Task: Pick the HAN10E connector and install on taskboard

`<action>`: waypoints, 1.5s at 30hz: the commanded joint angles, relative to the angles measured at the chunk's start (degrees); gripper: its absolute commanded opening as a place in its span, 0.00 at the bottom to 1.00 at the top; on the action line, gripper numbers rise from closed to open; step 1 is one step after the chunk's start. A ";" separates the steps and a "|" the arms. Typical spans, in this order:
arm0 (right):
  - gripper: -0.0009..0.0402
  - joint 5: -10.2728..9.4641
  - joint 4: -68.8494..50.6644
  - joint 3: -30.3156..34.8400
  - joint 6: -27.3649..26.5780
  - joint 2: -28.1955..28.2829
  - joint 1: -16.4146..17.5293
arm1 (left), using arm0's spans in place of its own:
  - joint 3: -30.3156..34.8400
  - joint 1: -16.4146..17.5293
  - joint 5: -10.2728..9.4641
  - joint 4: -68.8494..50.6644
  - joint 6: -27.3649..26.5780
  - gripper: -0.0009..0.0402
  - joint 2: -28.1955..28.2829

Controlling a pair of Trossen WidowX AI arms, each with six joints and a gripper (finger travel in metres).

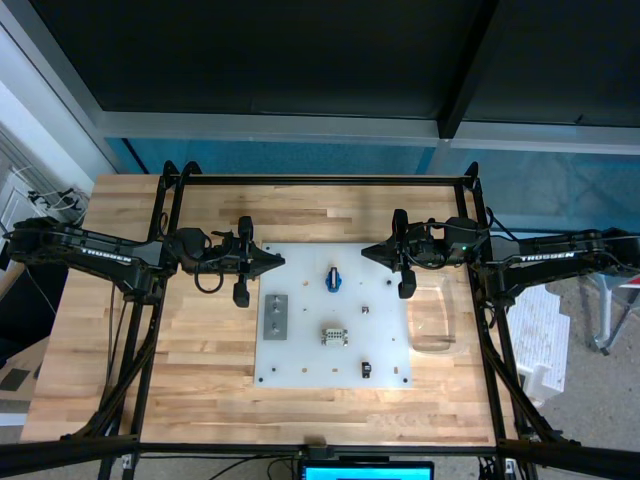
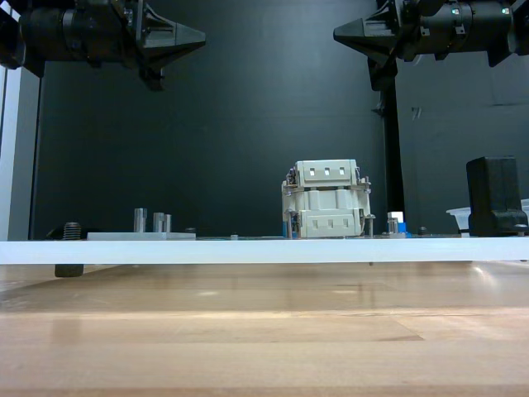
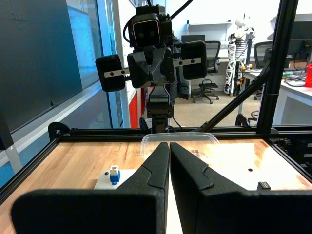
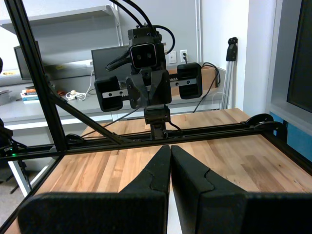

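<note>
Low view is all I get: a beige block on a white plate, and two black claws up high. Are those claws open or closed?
Observer: Both are closed. The left wrist view shows the left claw with its fingers pressed together, and the right claw looks the same in its own view.
Visitor: Are they hanging over the beige block?
Observer: No. From above, the HAN10E connector sits toward the near half of the taskboard. Both claws hover near its far edge, with their tips pointing at each other.
Visitor: Is anything beside the plate?
Observer: Yes, a clear plastic tray lies just to the right of it.
</note>
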 commanded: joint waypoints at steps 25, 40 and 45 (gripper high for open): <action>0.02 -1.01 4.59 -2.03 -2.01 0.66 0.26 | 0.02 0.02 0.00 0.00 0.02 0.02 0.00; 0.02 0.28 6.40 -2.03 -1.33 3.78 0.39 | 0.02 0.00 -0.02 0.00 0.02 0.02 0.02; 0.02 0.55 6.60 -2.03 -0.90 3.67 0.44 | 0.02 0.02 0.00 0.00 0.02 0.02 0.00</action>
